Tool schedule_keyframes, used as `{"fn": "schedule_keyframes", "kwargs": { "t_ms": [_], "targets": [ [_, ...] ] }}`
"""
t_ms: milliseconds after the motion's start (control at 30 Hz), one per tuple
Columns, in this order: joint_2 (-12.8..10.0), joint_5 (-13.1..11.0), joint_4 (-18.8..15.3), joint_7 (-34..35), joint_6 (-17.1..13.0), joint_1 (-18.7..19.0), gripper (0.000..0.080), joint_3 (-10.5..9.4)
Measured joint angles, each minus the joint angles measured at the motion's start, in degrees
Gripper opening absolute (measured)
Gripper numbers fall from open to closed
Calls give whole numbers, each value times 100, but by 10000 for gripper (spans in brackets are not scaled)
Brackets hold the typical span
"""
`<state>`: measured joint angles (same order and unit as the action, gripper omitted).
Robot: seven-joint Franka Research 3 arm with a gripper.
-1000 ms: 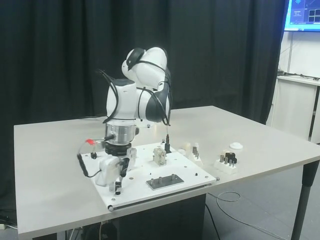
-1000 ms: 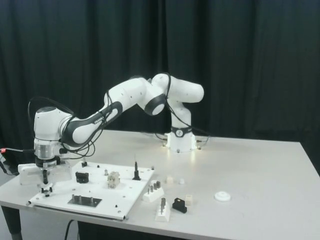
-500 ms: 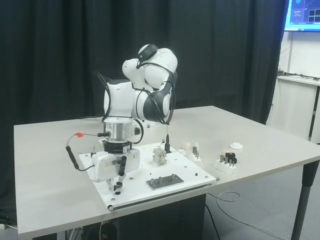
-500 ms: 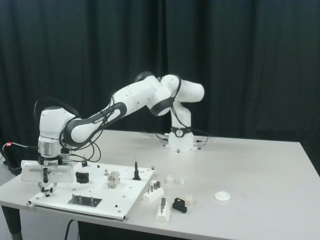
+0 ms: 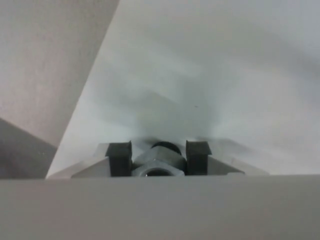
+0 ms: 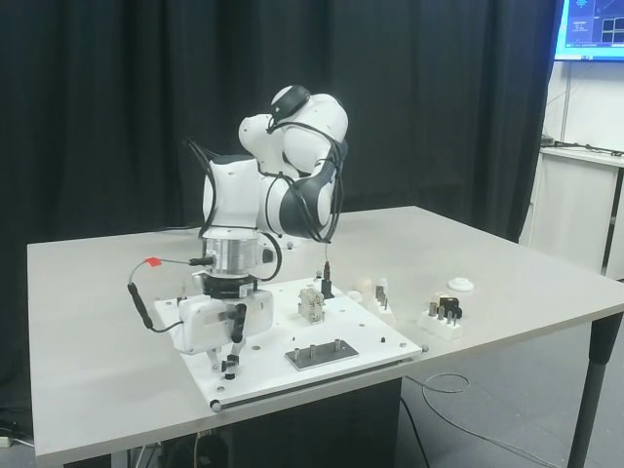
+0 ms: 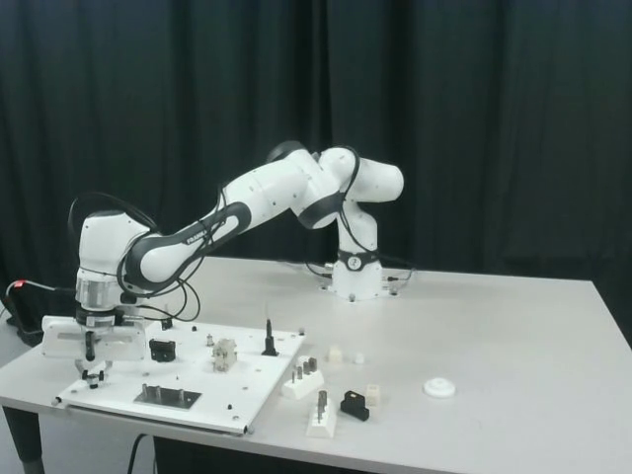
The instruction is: Insert bolt 4.
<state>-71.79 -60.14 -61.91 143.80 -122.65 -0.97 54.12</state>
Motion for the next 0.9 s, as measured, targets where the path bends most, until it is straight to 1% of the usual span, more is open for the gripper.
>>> {"fn": "schedule_keyframes", "kwargs": {
  "t_ms": [233,400,700,733,867,900],
  "targets": [
    [11,-260,-76,5,38,6,227,39],
    [21,-331,-105,5,40,7,227,40],
    [21,-383,-153,5,28,-7,227,54],
    [21,-400,-156,5,27,-7,481,56],
    [21,-461,-161,5,24,-2,481,78],
    [21,-470,-161,5,23,2,713,90]
  ]
}}
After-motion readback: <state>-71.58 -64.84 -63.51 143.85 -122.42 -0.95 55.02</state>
